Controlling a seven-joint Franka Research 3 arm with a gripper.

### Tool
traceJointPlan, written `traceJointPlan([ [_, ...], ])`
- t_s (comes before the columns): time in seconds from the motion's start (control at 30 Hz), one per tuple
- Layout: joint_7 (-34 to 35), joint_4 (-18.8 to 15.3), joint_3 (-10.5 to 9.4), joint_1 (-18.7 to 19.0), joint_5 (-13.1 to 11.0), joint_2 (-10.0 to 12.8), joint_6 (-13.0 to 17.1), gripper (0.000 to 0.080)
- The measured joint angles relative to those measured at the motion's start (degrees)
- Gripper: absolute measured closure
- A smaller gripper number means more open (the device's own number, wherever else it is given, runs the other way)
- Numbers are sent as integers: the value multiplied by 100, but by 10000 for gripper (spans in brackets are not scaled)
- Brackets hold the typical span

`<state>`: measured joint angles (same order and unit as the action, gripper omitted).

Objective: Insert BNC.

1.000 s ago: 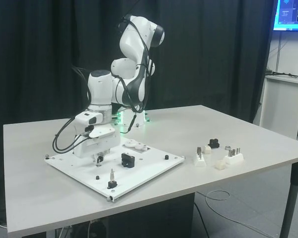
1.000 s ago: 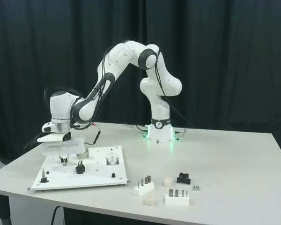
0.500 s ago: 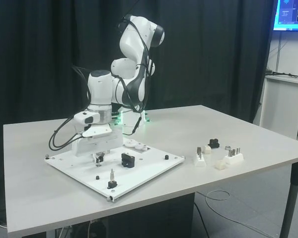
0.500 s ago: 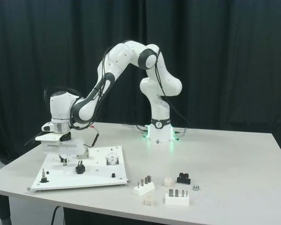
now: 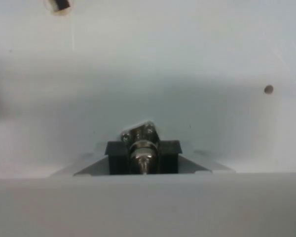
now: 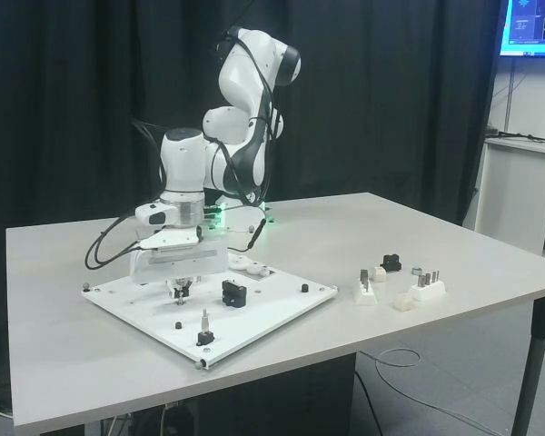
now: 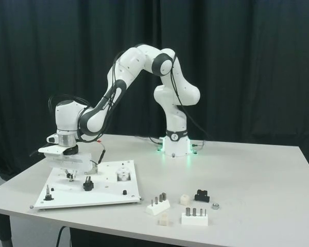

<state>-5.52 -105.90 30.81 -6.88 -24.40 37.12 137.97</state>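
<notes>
While tool (image 6: 179,288) hovers above white board (image 6: 254,313) | BNC connector (image 5: 142,150) clamped between fingers

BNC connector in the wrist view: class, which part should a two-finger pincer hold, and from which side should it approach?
Probably the BNC connector by its round metal barrel, pinched on opposite sides from directly above. It points down at the white board, so that leaves its lower end free. The pincer is shut on it just so, a black finger on each side.
</notes>
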Motion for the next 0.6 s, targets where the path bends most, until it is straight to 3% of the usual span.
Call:
traceJointPlan([
  [0.6,1102,-71,0,0,-180,-10,112,682],
])
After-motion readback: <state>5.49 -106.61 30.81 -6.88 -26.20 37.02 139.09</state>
